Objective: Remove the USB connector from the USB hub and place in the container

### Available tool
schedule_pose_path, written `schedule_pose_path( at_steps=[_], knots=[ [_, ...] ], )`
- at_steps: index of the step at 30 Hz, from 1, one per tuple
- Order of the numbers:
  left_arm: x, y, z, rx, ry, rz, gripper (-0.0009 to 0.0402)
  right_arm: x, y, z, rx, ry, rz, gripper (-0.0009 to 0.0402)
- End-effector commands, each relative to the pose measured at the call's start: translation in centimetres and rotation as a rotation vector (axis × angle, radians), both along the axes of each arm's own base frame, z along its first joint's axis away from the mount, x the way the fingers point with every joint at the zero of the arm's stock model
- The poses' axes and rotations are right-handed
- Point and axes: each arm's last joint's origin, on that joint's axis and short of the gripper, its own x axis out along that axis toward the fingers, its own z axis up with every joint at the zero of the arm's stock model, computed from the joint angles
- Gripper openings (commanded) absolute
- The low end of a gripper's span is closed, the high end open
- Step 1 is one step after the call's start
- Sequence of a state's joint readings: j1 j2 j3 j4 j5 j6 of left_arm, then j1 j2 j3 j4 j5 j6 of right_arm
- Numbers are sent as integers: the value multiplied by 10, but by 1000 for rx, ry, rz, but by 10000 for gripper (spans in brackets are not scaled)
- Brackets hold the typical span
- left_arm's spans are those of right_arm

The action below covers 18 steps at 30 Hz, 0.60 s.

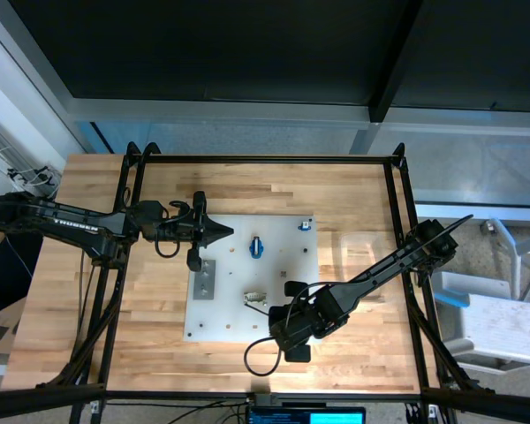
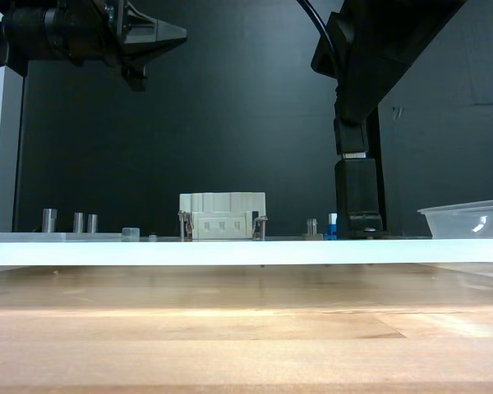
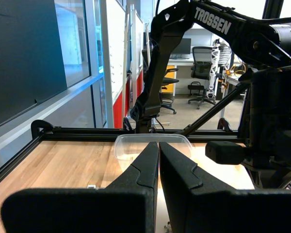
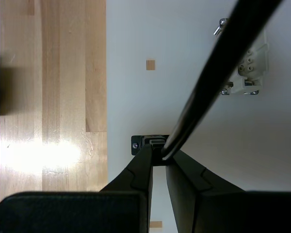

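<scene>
Jaws clamped on the thin black USB connector [image 4: 209, 77] at the tiny black boxy USB hub [image 4: 141, 143], the right gripper [image 4: 156, 153] stands down on the white board [image 4: 208, 160], the clear plastic rectangular container [image 2: 468, 220] sits off its right edge, and the left gripper [image 3: 158, 148] hangs high above, jaws pressed together, empty

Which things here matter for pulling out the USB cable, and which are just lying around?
For the job: USB cable, USB hub on the white board, clear tub, right gripper closed on the cable at the hub.

Lying about: beige connector, blue piece, grey metal block; left gripper shut, held high over the board's left side.
</scene>
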<state>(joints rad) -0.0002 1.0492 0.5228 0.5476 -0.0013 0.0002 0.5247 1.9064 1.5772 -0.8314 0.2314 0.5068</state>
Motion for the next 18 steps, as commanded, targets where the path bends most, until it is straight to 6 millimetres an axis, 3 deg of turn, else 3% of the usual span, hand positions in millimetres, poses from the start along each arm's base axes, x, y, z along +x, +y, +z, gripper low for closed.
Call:
schedule_pose_path(
  at_steps=[1,18],
  knots=[
    [0,0,0,0,0,0,1,1,0,0,-3,-5,-4,0],
    [0,0,0,0,0,-1,1,-19,4,1,4,-101,-43,0]
  ],
)
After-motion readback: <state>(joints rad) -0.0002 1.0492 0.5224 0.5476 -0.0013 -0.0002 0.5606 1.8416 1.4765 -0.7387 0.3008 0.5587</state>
